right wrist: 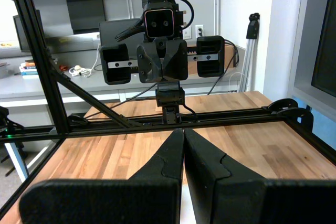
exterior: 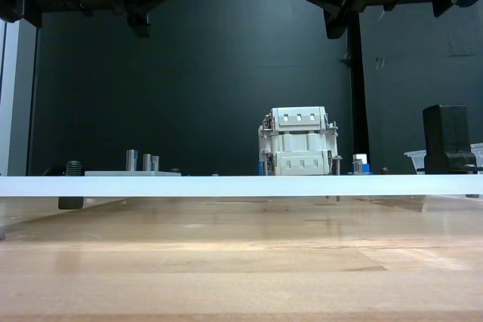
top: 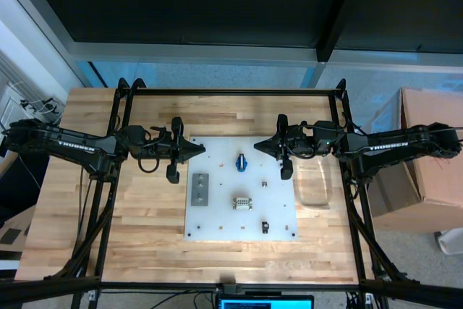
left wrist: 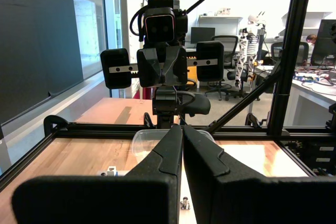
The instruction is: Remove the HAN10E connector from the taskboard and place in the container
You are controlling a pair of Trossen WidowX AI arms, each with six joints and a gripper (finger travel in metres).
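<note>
Near the board's (top: 217, 229) front edge you have a small black block (top: 265, 227) standing upright. Just past it, around the middle of the board, the connector (top: 243, 202) sits upright and level in its seat, with neither arm touching it. To its left lies a grey plate (top: 200, 188) with short pegs, and farther back stands a blue part (top: 241, 163).

Off the board's right edge, the clear container (top: 315, 182) rests on the tabletop (top: 130, 244) under the right arm.

Over the board's far edge, high above it, both arms point inward at each other. Your left end effector (top: 203, 149) hangs over the far left corner with its fingers pressed together. Your right end effector (top: 255, 145) hangs over the far edge, right of centre, with its fingers likewise pressed together. Both carry nothing and are well apart from the connector.
</note>
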